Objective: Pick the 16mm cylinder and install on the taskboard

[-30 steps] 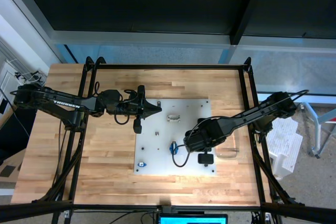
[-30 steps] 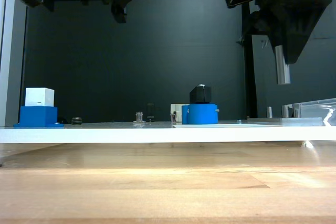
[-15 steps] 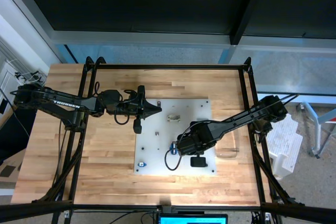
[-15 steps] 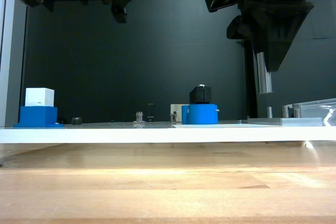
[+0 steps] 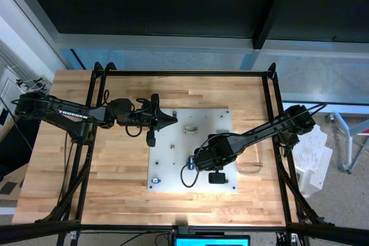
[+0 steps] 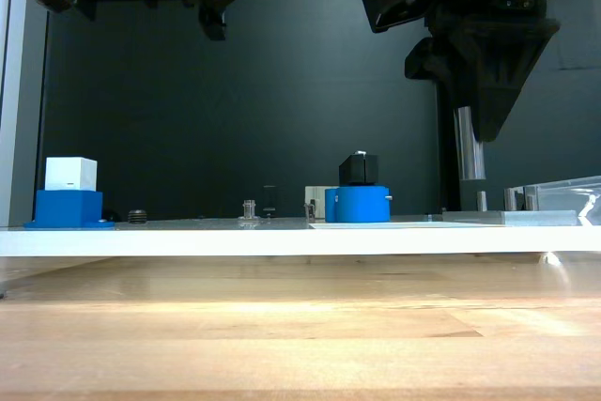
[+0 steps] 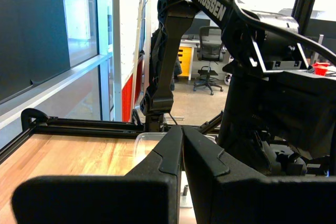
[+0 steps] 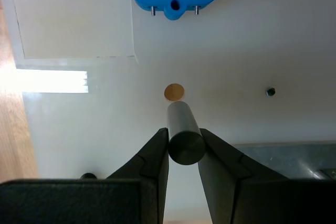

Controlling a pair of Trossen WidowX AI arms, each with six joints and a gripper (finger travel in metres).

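My right gripper (image 8: 184, 141), fingers (image 8: 153, 156) clamped on the 16mm cylinder (image 8: 182, 127), hangs above the taskboard (image 8: 262, 35). I must centre it on the round hole (image 8: 174, 92), keep it plumb and lower slowly. My left gripper (image 7: 182, 132), fingers together, hangs over the far-left corner.

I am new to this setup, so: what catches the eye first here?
The right gripper, shut on a silver peg, hangs over the white board with the peg aimed at a small round hole. The left gripper, shut and empty, hangs high over the board's far left corner.
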